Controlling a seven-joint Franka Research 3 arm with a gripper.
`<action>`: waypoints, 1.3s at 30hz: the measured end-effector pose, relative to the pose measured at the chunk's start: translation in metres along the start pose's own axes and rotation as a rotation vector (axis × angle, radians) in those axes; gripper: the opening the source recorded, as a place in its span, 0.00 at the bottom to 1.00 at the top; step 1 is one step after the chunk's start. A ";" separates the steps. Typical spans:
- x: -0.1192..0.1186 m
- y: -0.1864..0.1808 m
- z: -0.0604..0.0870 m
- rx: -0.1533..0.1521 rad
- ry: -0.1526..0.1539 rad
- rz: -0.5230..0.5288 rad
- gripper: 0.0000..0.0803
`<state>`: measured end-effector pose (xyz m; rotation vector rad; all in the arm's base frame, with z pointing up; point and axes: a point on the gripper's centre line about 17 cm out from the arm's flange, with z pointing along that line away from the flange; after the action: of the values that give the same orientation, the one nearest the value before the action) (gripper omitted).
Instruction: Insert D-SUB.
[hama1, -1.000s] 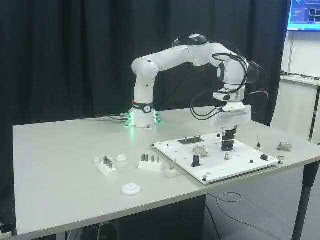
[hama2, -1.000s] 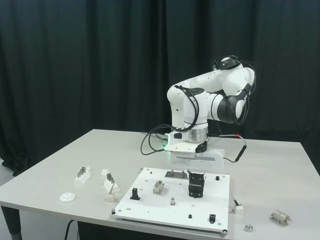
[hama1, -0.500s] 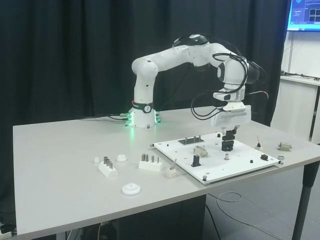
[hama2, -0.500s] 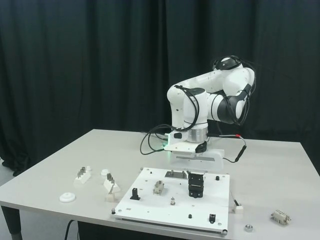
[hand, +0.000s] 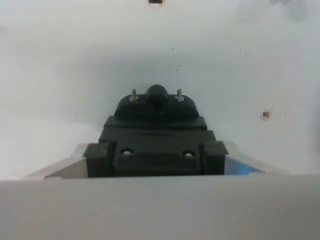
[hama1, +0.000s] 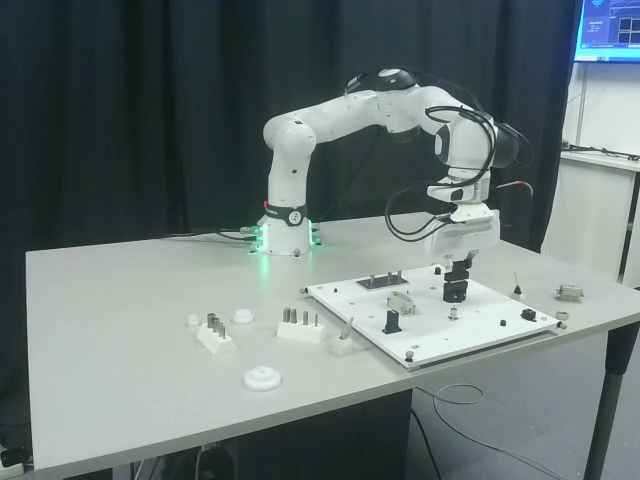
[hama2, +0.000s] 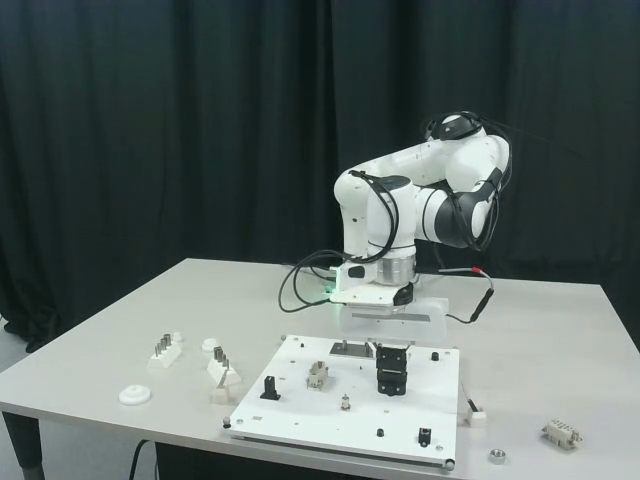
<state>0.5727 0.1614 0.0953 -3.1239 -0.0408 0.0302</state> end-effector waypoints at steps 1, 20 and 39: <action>0.000 0.000 0.000 0.000 0.000 -0.006 0.48; 0.002 0.001 0.000 -0.013 0.008 -0.084 0.48; 0.004 0.000 0.000 -0.020 0.016 -0.089 0.48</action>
<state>0.5764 0.1612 0.0955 -3.1384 -0.1812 0.0042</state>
